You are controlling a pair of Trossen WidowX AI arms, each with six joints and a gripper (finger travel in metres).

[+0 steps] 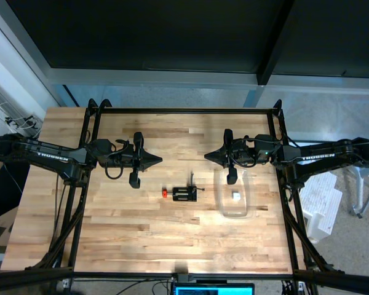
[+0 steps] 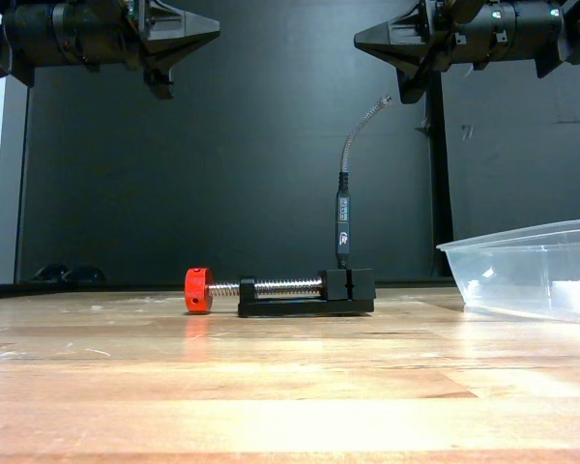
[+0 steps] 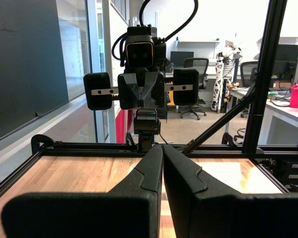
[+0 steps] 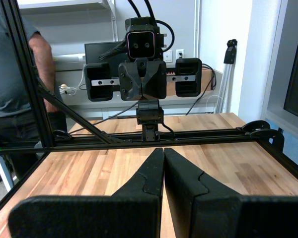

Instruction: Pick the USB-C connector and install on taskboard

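Observation:
The taskboard (image 1: pixel 184 194) is a small black block with an orange-red knob (image 1: pixel 165 193), lying mid-table; the low view shows the taskboard (image 2: pixel 304 295) side-on. The USB-C connector (image 2: pixel 342 220), slim and dark grey with a short braided cable stub, stands upright in the block's right end. From above the USB-C connector (image 1: pixel 192 180) is a thin sliver. My left gripper (image 1: pixel 160 160) hovers shut, high above the table and left of the block. My right gripper (image 1: pixel 206 157) hovers shut opposite it. Neither holds anything. Each wrist view shows closed fingertips (image 3: pixel 156 153) (image 4: pixel 158 156).
A clear plastic tray (image 1: pixel 234 215) sits right of the block under the right arm, with a small white cube (image 1: pixel 235 196) inside; the tray (image 2: pixel 532 271) also shows in the low view. A black frame (image 1: pixel 184 111) rims the table. A person (image 4: pixel 15 74) stands beyond the far side.

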